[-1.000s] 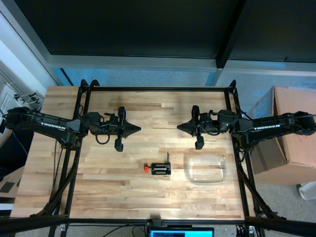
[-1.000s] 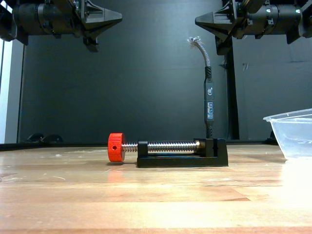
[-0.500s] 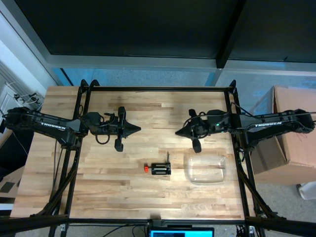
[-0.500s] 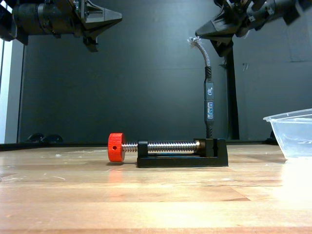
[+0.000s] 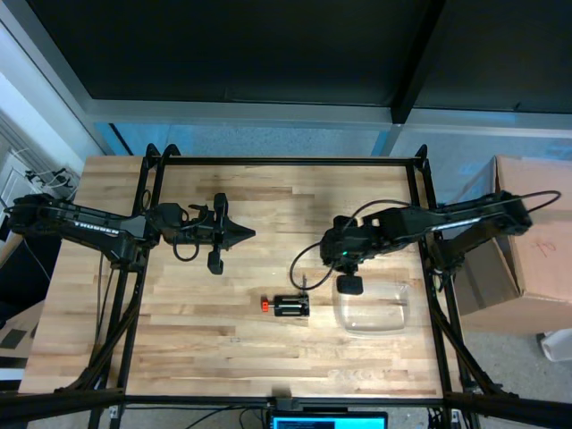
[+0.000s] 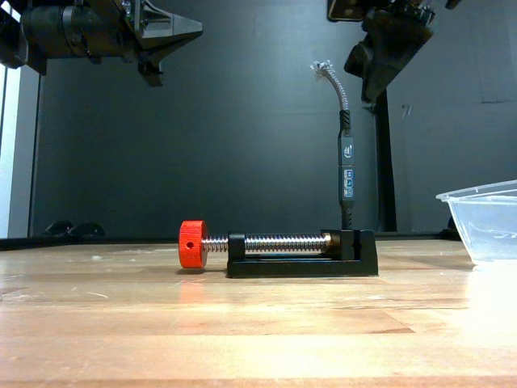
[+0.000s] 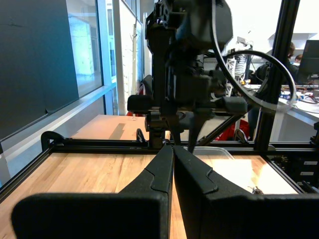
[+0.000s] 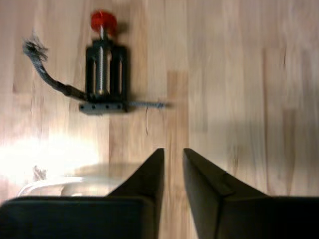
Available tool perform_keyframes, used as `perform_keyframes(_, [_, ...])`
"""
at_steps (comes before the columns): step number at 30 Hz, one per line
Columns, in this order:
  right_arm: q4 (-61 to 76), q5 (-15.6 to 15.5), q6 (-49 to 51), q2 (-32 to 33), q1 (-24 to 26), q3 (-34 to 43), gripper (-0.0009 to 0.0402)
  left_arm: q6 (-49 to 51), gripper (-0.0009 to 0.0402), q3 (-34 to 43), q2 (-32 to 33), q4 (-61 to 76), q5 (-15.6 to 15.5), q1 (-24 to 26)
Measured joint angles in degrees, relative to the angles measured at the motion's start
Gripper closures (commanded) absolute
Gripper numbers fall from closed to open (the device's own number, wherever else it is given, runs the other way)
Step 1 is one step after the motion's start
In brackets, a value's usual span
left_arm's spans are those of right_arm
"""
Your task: Remove the USB-C connector from the USB-C receptacle and place in the container
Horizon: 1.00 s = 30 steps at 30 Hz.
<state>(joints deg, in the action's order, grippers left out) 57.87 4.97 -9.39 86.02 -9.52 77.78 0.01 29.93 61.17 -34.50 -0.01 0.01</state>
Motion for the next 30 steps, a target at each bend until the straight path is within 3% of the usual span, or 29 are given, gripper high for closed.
perform_keyframes(6, [5.81,-0.02,-1.70,7.02,-1.03,7.65,0.0211,0.00,0.0393,0.02,0.00,0.00,-0.02,0.00])
perform_keyframes(11, [8.44,-0.04,-2.29,10.10,-1.90,11.04,0.0177,0.00,0.0393,0.02,0.00,-0.02,-0.02,0.00])
perform_keyframes(30, [8.48,-0.50,-3.87,16.41,-2.51,12.76,0.0168,0.02,0.0393,0.02,0.00,0.00,-0.02,0.00])
